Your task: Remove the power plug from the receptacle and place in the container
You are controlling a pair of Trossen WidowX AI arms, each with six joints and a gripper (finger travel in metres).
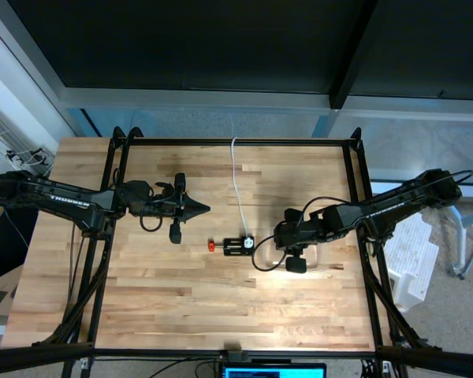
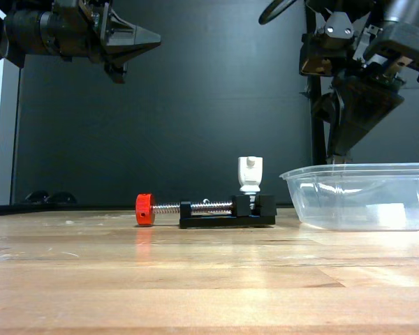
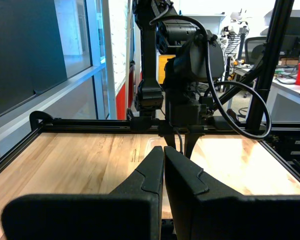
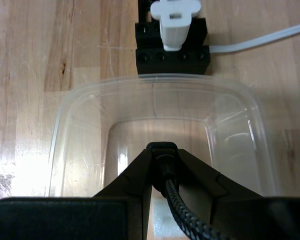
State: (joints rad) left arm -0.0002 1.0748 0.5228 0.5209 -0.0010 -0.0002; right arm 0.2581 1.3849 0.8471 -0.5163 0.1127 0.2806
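Note:
The power plug (image 4: 162, 148) is small and black with a braided black cord (image 4: 185, 212), and my right gripper (image 4: 162, 154) is shut on it. It hangs over the inside of the container (image 4: 155, 83), a shallow clear tray. In the low view the right gripper (image 2: 341, 155) points down just behind the container's rim (image 2: 314, 202). The receptacle (image 2: 250, 173) is white and stands in a black clamp (image 2: 227, 211) with a red knob (image 2: 145, 209), left of the tray, with nothing plugged in. My left gripper (image 1: 199, 209) hovers shut at the left, away from both.
A long white cable (image 1: 238, 185) runs from the receptacle (image 1: 249, 241) to the table's far edge. Black frame rails (image 1: 236, 142) border the wooden table. The plug's cord loops (image 1: 260, 261) beside the clamp.

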